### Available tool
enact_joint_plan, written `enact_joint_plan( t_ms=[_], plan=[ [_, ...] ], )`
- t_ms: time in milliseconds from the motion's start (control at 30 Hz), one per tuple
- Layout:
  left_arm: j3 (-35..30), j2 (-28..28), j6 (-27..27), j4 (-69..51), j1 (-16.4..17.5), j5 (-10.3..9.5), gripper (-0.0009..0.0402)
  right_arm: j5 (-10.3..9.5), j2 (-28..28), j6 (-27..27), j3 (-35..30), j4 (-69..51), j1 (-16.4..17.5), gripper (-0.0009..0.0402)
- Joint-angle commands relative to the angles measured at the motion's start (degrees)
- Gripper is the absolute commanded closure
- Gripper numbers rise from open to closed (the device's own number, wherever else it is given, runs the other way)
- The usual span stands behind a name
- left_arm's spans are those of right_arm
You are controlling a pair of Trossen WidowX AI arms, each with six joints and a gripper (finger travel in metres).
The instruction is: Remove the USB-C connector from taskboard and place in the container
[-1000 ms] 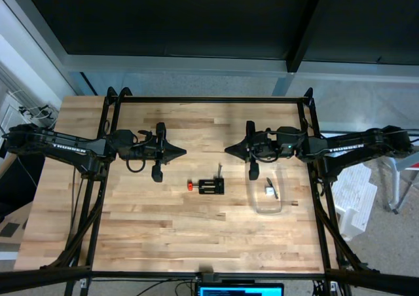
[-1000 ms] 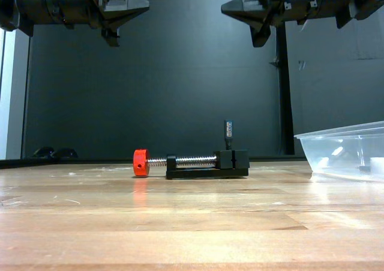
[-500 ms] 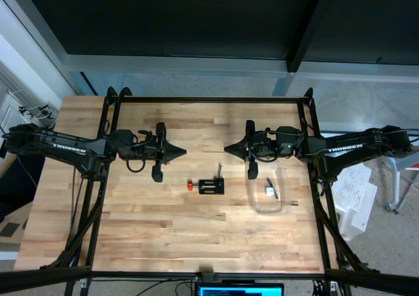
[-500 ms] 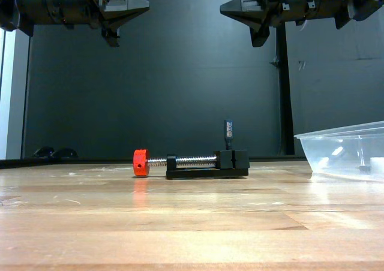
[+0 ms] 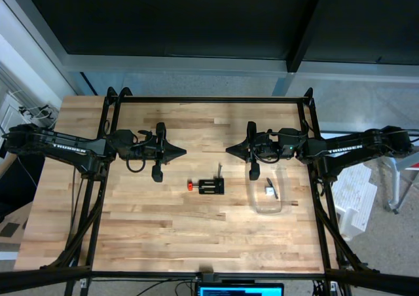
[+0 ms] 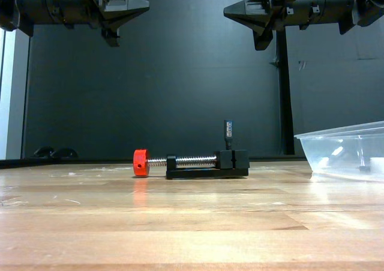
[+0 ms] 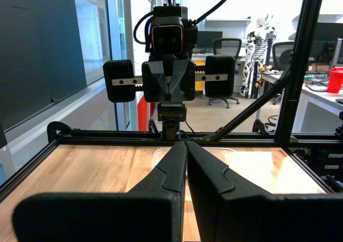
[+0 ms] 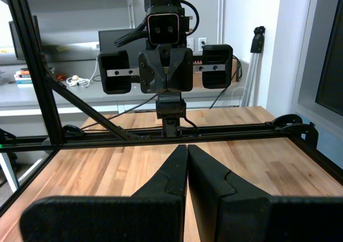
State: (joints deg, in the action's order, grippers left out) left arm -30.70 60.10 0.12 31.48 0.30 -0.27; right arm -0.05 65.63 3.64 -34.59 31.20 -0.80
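Looks done, connector (image 5: pixel 272 188) lying in container (image 5: pixel 262 208) toward the table's right edge, apart from taskboard (image 5: pixel 211 186): best to draw clenched right gripper (image 5: pixel 228 150), high over mid-table, straight back, leaving clenched left gripper (image 5: pixel 184 152) parked nearer the left edge.

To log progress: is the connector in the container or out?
In. The connector lies inside the container. The left gripper and right gripper hang shut, high above the table.
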Motion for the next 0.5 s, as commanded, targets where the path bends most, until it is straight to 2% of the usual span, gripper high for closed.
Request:
enact_joint_plan(
  t_ms=[33,500],
  plan=[
    [0.0,0.0,0.0,0.0,0.0,0.02,0.0393,0.02,0.0,-0.1,0.0,0.3,0.0,0.0393],
    [0.0,0.0,0.0,0.0,0.0,0.0,0.0393,0.02,0.0,-0.9,-1.1,-0.3,0.1,0.0393]
  ],
)
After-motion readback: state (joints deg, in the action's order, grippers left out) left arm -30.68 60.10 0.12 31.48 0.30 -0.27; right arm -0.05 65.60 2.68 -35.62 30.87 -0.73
